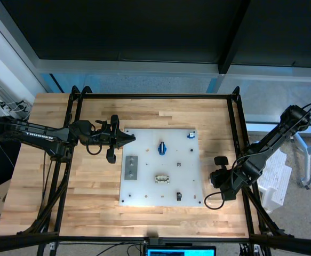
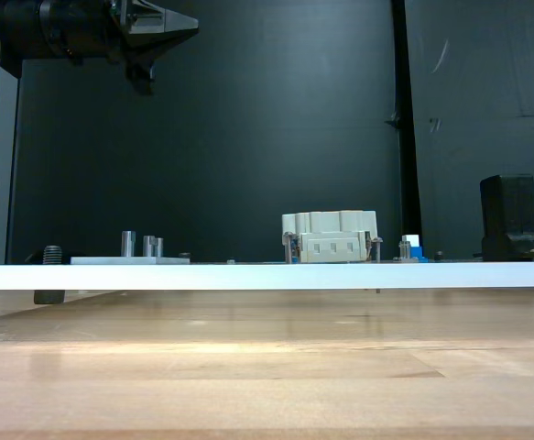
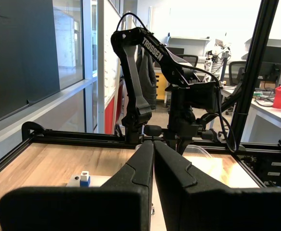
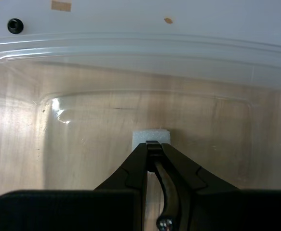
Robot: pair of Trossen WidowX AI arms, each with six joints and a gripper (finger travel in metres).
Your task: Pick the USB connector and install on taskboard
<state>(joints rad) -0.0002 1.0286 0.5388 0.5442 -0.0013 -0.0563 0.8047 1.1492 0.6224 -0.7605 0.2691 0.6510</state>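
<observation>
We see the right gripper (image 4: 152, 146) clenched on the USB connector (image 4: 151, 135) in the clear tray (image 4: 130, 42), just right of the taskboard (image 1: 144, 186); the left gripper (image 1: 127, 137), closed and empty, hangs above the taskboard's left edge

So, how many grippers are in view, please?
2. The left gripper, shut, hovers above the taskboard at its left edge; the right gripper grips the USB connector in the clear tray.

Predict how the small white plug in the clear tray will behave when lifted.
Probably light and stiff: the plug is a tiny solid-looking block. It may twist or slip, since the right claw, in the tray, pinches it only at its tips. The left claw hangs shut above the left edge of the board.
</observation>
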